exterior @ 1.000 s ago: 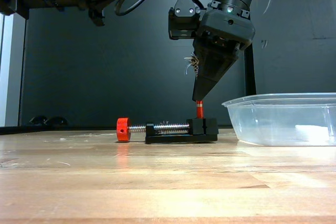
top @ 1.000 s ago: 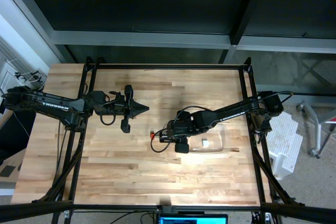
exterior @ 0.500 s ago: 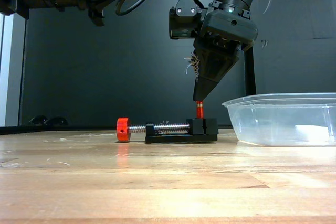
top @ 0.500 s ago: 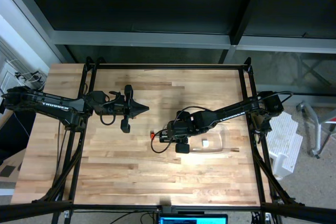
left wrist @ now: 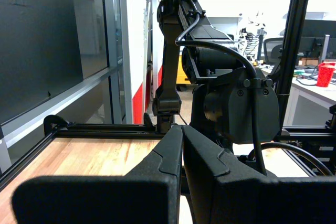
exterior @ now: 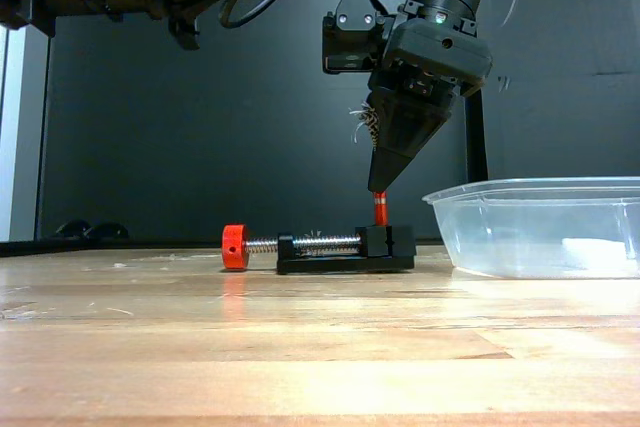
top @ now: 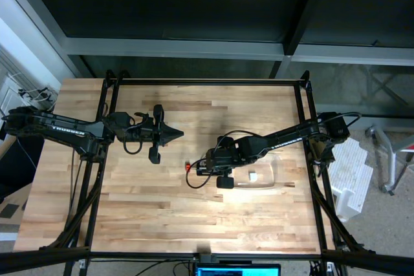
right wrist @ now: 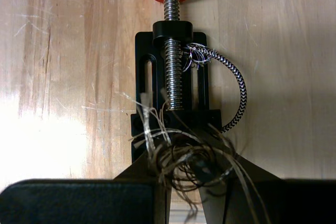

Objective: Remove the RCA connector from the receptacle and place in the container

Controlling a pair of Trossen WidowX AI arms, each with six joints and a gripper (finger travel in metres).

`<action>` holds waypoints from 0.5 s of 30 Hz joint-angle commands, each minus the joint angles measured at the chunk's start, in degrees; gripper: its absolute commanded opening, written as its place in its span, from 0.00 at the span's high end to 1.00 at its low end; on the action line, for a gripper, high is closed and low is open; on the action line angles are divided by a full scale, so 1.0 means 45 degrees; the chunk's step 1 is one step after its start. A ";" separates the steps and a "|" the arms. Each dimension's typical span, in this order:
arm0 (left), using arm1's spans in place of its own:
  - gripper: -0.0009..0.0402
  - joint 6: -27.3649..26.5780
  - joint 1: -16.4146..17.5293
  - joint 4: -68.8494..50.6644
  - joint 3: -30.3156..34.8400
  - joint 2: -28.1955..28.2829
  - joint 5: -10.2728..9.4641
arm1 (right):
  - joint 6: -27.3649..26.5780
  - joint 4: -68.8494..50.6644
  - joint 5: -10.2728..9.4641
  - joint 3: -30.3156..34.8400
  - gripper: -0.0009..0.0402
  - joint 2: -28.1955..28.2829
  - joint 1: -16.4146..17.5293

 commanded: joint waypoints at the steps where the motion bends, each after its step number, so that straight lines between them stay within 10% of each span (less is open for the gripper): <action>1: 0.98 0.0000 0.0005 0.0005 0.0000 0.0000 0.0000 | 0.0000 0.0005 0.0000 0.0005 0.96 0.0000 0.0000; 15: 0.98 0.0000 0.0005 0.0005 0.0000 0.0000 0.0000 | -0.0087 -0.0044 0.0000 0.0005 0.98 -0.0204 -0.0015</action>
